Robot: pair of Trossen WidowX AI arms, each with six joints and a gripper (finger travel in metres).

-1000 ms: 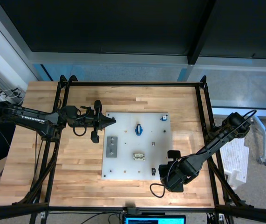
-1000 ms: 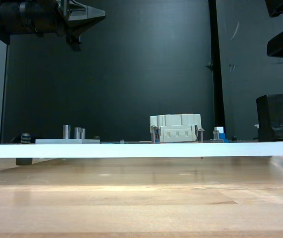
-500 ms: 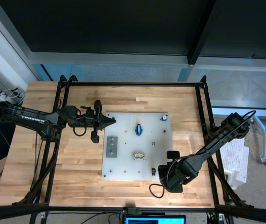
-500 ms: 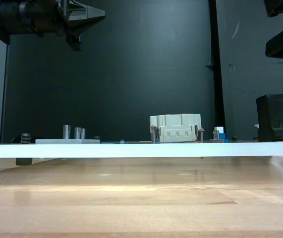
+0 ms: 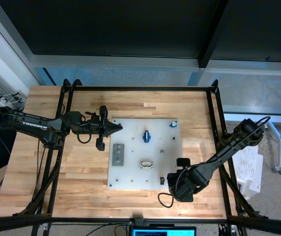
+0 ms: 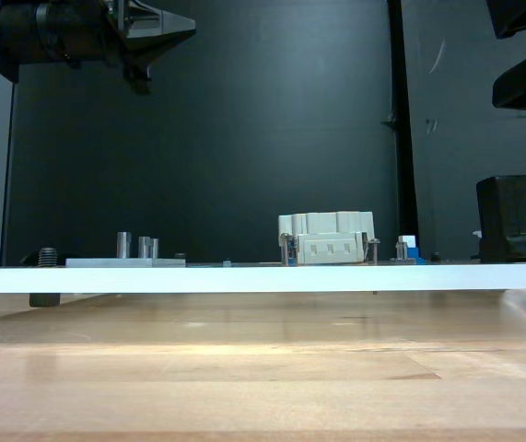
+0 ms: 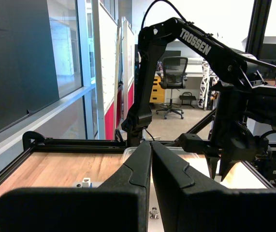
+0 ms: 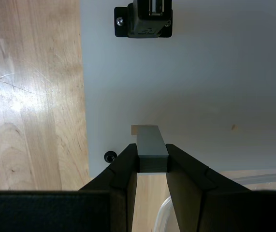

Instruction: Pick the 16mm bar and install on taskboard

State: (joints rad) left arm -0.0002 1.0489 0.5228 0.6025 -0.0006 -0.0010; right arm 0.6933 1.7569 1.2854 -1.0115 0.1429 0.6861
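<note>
16mm bar (image 8: pixel 152 147) clamped between right gripper (image 8: pixel 152 155) fingers above taskboard (image 8: pixel 215 87) near-right corner; small rigid smooth metal, judged light, slip-prone, hold mid-length; left gripper (image 7: pixel 151 151) fingers pressed together, empty, above taskboard's far-left corner

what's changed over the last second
The right gripper, shut on the bar, edged slightly left in the high view, further over the near right corner of the taskboard. The left gripper stayed parked with fingers shut above the board's far left corner. Nothing on the board moved.
</note>
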